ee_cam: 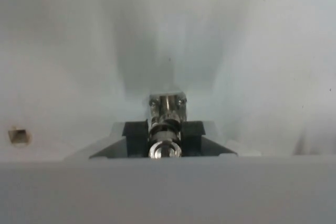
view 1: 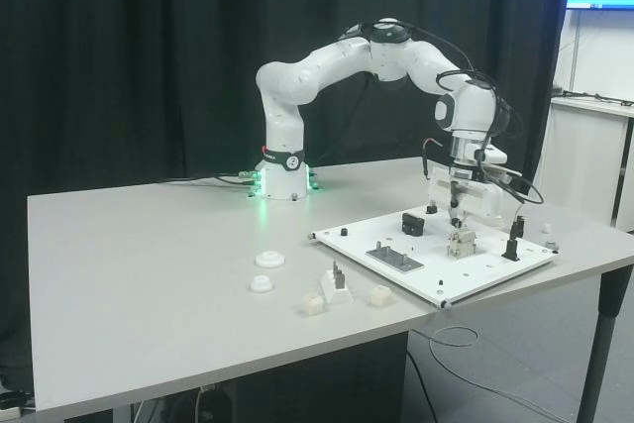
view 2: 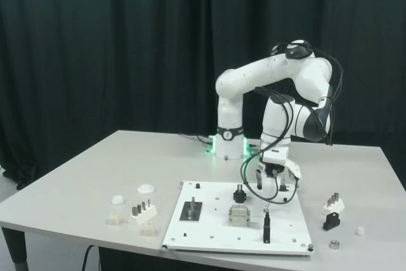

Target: Insert BNC.

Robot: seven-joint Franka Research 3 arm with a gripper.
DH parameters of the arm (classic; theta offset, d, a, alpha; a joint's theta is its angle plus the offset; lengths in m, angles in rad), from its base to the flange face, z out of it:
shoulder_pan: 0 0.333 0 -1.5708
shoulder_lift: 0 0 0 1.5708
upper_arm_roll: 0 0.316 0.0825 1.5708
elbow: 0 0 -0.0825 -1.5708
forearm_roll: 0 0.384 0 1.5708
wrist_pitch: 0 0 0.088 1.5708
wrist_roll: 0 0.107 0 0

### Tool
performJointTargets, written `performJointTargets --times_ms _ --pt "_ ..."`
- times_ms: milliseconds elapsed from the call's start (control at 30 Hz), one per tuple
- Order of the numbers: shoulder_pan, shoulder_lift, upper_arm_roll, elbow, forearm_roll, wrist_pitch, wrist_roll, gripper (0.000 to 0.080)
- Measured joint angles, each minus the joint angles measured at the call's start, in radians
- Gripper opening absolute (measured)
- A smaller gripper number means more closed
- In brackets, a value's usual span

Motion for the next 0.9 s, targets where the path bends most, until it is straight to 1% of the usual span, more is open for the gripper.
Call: performJointTargets --times_ms 700,900 --pt "0.000 0.000 0.000 0.002 0.000 0.001 0.000 0.0124" --pt "-0.002 0.000 0.003 0.002 0.000 0.011 0.000 0.0124"
